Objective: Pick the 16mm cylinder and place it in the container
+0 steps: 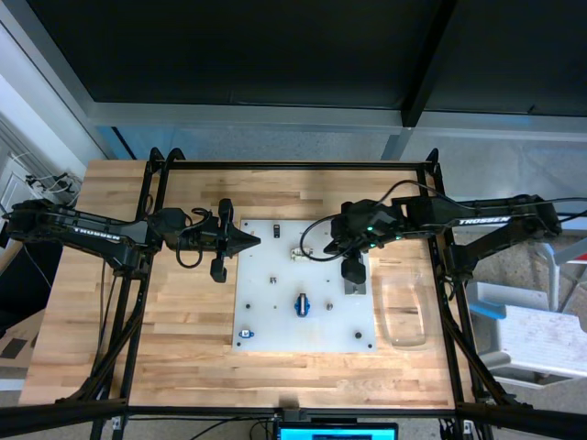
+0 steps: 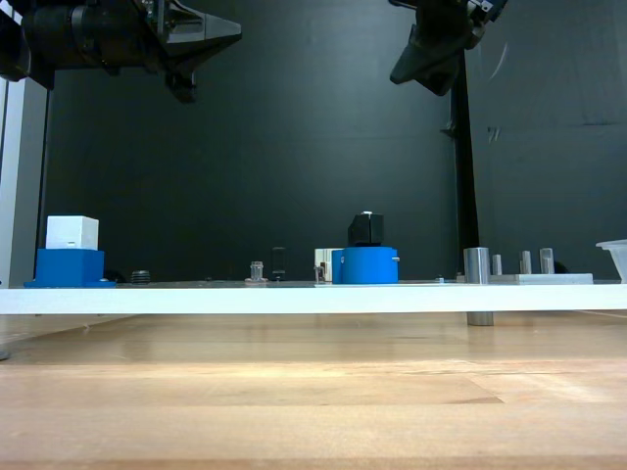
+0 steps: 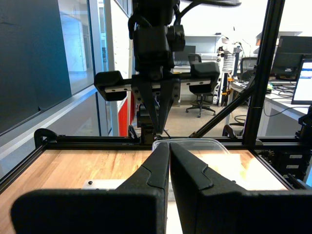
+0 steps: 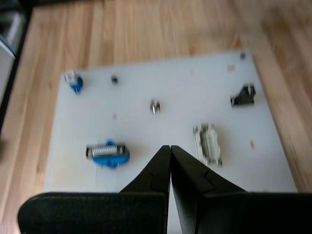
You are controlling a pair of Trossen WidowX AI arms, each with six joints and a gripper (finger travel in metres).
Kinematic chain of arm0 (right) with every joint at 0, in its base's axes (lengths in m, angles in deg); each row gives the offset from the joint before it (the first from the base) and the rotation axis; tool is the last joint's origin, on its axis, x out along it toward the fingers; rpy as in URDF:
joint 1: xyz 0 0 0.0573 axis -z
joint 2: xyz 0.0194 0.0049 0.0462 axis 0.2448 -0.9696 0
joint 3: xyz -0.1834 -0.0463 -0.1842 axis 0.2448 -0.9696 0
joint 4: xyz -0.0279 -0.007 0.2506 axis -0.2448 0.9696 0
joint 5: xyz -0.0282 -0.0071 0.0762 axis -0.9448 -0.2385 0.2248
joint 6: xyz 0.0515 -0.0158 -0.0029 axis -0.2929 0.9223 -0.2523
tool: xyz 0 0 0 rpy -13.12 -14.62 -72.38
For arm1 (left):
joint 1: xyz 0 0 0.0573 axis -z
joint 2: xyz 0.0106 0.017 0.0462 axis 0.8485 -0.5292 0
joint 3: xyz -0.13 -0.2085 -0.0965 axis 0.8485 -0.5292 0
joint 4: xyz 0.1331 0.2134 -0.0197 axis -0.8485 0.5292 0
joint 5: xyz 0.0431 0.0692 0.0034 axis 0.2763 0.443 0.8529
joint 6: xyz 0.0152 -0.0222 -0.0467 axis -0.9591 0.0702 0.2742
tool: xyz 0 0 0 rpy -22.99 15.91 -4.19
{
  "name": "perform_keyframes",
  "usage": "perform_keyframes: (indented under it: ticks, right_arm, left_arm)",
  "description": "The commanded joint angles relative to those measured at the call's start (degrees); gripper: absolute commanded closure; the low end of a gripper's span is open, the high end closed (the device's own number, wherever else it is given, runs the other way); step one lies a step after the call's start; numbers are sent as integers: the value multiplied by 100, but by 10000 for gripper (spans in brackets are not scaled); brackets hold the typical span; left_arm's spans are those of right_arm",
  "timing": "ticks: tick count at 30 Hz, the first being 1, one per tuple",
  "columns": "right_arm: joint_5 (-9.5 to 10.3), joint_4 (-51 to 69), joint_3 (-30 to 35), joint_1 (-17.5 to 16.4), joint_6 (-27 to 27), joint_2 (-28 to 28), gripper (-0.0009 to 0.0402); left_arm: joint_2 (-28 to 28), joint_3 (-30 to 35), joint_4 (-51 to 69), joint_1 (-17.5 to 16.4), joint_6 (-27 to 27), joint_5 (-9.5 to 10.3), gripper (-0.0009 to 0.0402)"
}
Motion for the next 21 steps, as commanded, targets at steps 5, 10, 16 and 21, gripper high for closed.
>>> perform_keyframes:
  ticks: [5, 10, 16, 21]
  right_arm:
    - [-4, 1405, 901, -107, -11, -752, 393]
    - [-2, 1893, 1335, -186, -11, -1123, 393]
    - [-2, 2457, 1602, -297, -9, -1473, 393]
    - [-2, 2673, 1606, -498, -37, -1569, 393]
  left_arm:
    - [0, 0, 0, 0, 2, -2, 393]
    - [2, 0, 0, 0, 0, -2, 393]
    - [0, 0, 0, -2, 0, -2, 393]
    - [2, 0, 0, 0, 0, -2, 393]
